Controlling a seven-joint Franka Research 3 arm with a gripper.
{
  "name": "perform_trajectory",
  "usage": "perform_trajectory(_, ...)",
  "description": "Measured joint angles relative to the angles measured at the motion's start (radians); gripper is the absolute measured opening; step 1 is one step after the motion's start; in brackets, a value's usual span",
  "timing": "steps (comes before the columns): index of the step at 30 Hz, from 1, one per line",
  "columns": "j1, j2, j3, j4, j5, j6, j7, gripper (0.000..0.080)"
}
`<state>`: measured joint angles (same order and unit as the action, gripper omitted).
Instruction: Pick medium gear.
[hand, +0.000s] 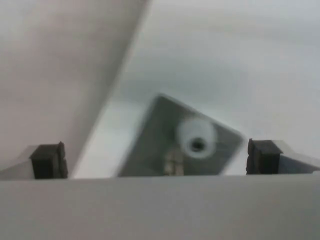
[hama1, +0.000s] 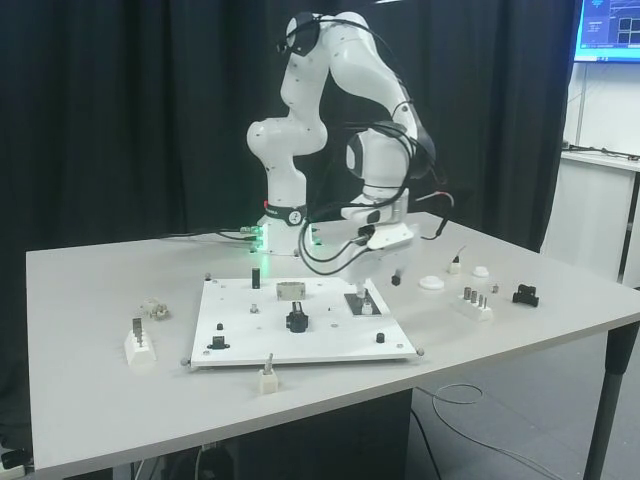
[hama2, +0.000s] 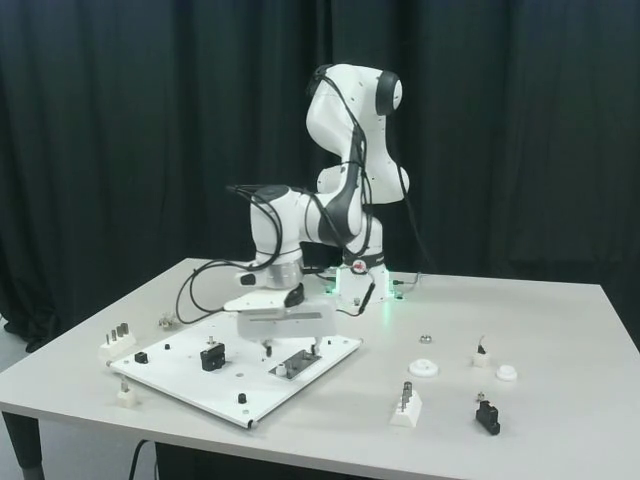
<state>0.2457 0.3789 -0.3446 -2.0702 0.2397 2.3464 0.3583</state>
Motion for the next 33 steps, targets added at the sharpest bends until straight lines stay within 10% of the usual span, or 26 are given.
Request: perform_trajectory(33,0.385,-0.069,0.046,-0.052,0.066,-0.019,0.352,0.08)
